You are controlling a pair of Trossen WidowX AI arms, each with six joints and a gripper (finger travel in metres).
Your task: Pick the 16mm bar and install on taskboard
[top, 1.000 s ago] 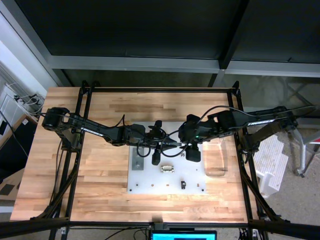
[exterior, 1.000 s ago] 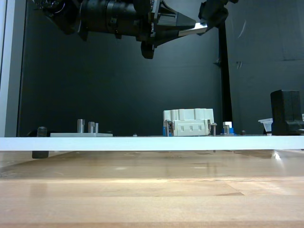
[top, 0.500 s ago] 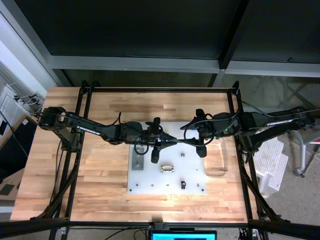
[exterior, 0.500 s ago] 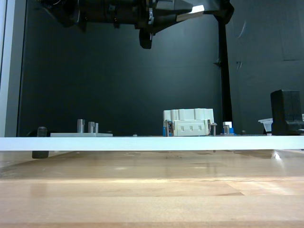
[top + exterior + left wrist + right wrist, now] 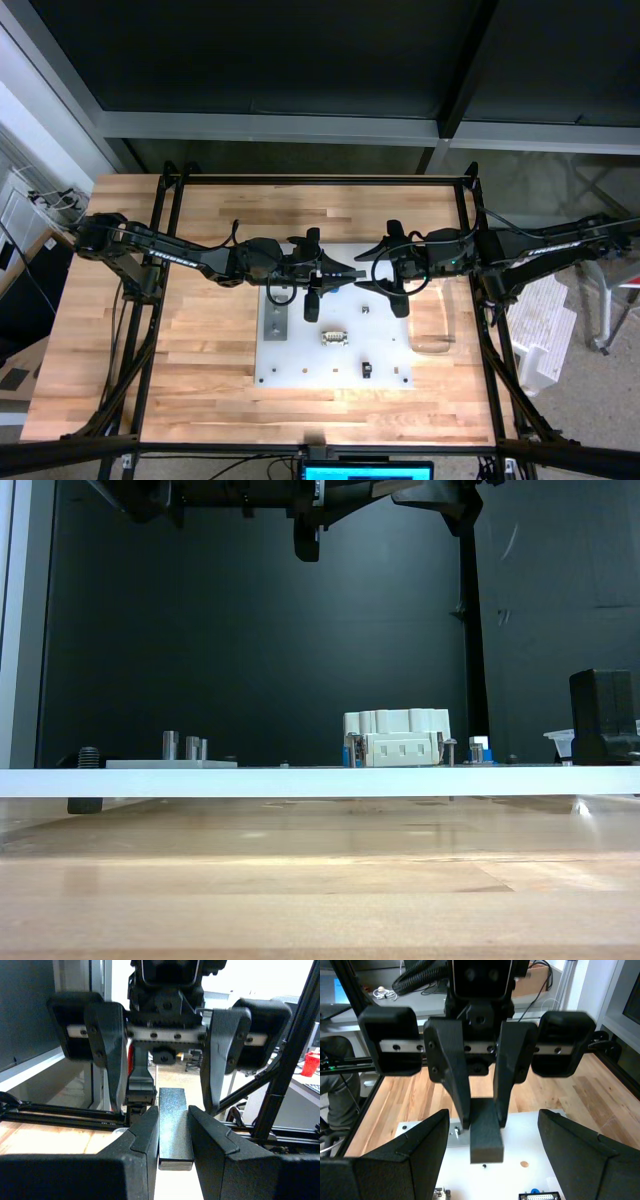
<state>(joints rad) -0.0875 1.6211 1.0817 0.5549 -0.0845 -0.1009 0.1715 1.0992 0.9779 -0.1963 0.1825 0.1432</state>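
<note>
Noted 16mm bar (image 5: 175, 1135) pinched between the narrow-set fingers of left gripper (image 5: 174, 1115), roughly level and sticking out past the fingertips. Carried high in the air over the far part of the taskboard (image 5: 290, 365), touching nothing else, clear of any seat.

Found right gripper (image 5: 494, 1120) at like height, nose to nose with the left one, just off the bar's free end. Spread wide, gripping nothing. Cannot tell if that end is already between those fingers or short of them.

Judged the pick as done, with bar up off the worktop (image 5: 200, 380) and gripped square. Left to do: bring over the proper seat, line up, lower, press home, let go. Cannot pick out the matching seat on the board. Looks set for a pass or a regrip between the two grippers, but only a guess.

Saw plenty of open air below both grippers, down to the board's fittings. Marked a pale connector block (image 5: 398, 737) near the board's middle, a grey plate (image 5: 170, 763) with short pegs by the left edge, and a black block (image 5: 603, 715) toward the right edge. Worth clearing all three on any descent. Marked a clear tub (image 5: 432, 320) just beside the board's right edge. Logged black frame rails (image 5: 165, 300) along the worktop's left and right edges, well apart from both grippers. Rated the gap between the two grippers themselves as the tightest.
</note>
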